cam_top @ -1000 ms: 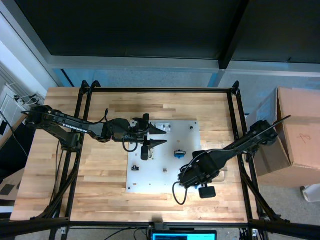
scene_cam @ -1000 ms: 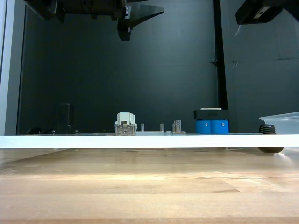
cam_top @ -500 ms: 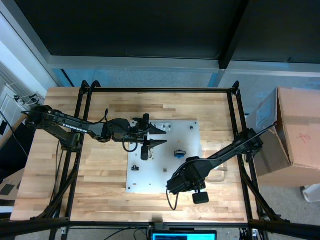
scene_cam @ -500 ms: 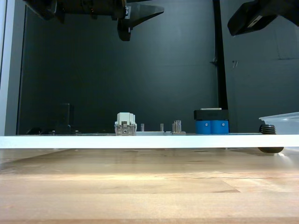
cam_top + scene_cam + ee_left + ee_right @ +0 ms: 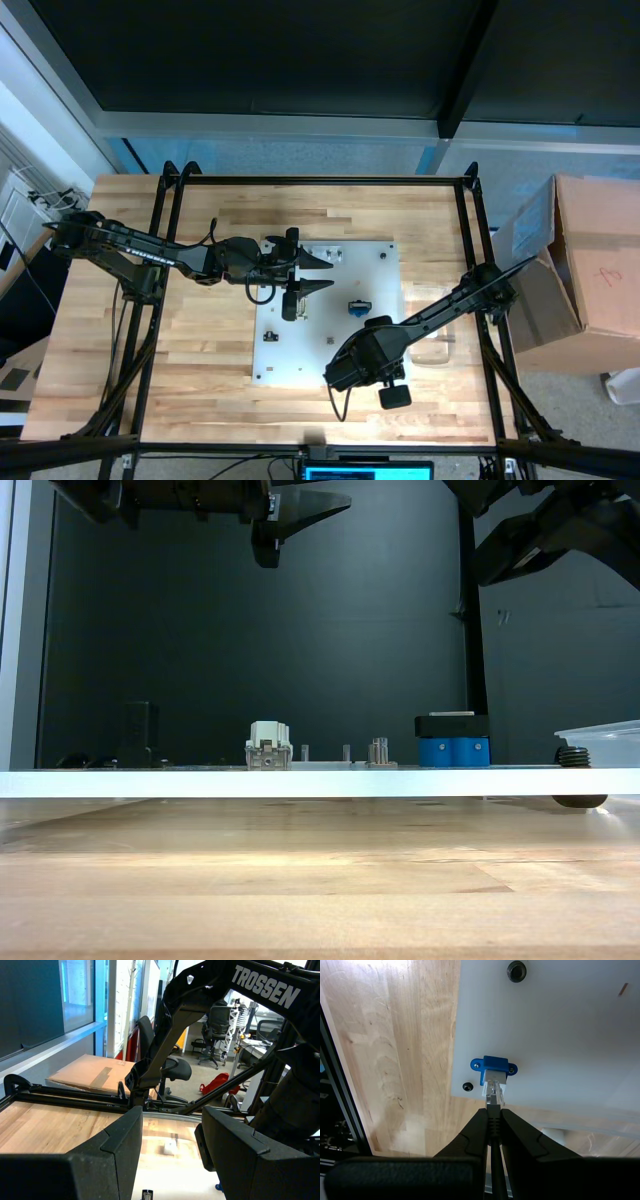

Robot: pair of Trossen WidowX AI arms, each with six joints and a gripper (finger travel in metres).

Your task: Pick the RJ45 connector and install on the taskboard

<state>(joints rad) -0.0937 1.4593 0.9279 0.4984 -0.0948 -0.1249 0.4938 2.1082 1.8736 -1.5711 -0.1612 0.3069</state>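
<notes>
The right gripper hung above the taskboard's near edge, its fingers pinching the RJ45 connector, held clear of the board. The left gripper hovered over the board's far left, fingers spread.

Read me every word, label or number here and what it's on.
"TROSSEN": on a black arm link, left wrist view.
White lettering on the left arm: too small to read.
Red mark on cardboard box: unreadable.
None on the left gripper over the board, nor the right gripper holding the RJ45 connector.
</notes>
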